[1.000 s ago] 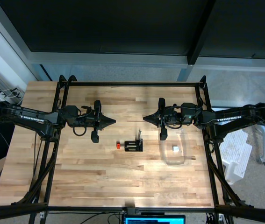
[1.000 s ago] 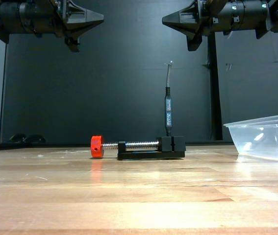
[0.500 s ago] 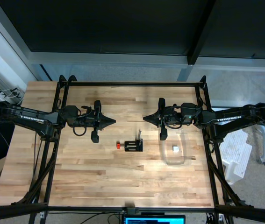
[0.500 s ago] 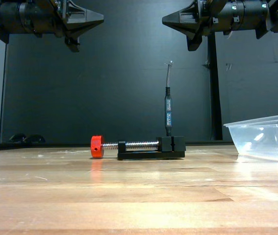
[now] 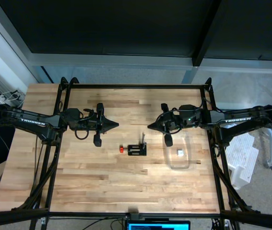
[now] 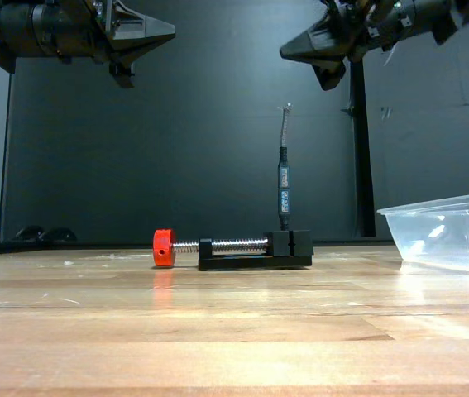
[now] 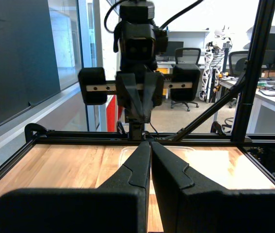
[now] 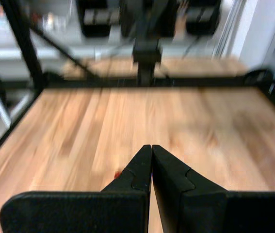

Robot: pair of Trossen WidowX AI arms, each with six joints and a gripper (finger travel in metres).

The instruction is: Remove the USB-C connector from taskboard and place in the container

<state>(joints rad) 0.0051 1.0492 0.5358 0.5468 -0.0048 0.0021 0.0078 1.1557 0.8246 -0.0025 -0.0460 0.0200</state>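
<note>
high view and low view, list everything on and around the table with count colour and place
USB-C connector: one, black, standing upright in the taskboard's end away from the knob
taskboard: one, black with a red-orange knob, middle of the table
container: one, clear, right of the taskboard
white piece: one, white, inside the container
table: one, light wood
frame: one, black, around the table
left hand: one, black, shut, raised left of the taskboard
right hand: one, black, shut, raised beyond the taskboard, tilted down

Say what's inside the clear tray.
Only a small white piece shows in the tray; the right tool, shut, partly covers its far end. The left tool, shut, hangs far left.
</note>
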